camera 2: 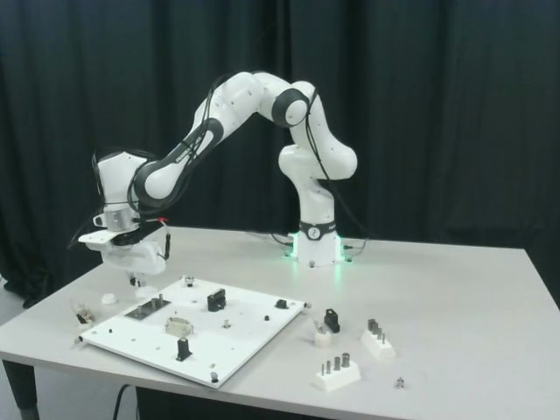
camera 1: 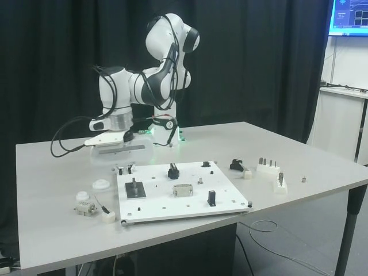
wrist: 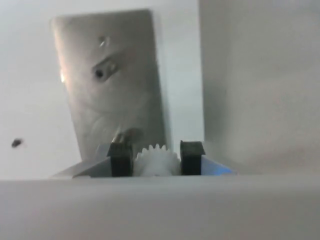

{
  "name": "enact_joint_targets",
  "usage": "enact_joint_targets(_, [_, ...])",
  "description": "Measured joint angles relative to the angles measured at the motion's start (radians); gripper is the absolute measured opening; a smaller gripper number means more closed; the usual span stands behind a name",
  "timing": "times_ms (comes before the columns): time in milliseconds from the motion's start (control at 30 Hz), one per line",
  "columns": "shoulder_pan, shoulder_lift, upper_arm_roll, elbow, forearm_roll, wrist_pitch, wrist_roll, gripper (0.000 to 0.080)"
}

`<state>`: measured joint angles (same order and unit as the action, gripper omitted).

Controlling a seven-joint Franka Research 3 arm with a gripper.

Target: Insert small gear.

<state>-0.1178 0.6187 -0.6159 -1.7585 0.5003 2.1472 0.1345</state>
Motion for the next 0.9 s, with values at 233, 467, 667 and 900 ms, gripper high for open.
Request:
enact_joint_targets(233, [0.031, -0.028, -0.007, -0.073, -0.002, 0.053, -0.031, 0.0199])
enact_joint_targets(467, [0.061, -0.054, -0.008, -0.157, -0.002, 0.144, -0.057, 0.0199])
enact_joint_targets(667, [0.085, -0.084, -0.009, -0.226, -0.003, 0.221, -0.074, 0.0199])
enact_joint_targets(900, [0.101, -0.122, -0.012, -0.287, -0.005, 0.285, -0.088, 0.0199])
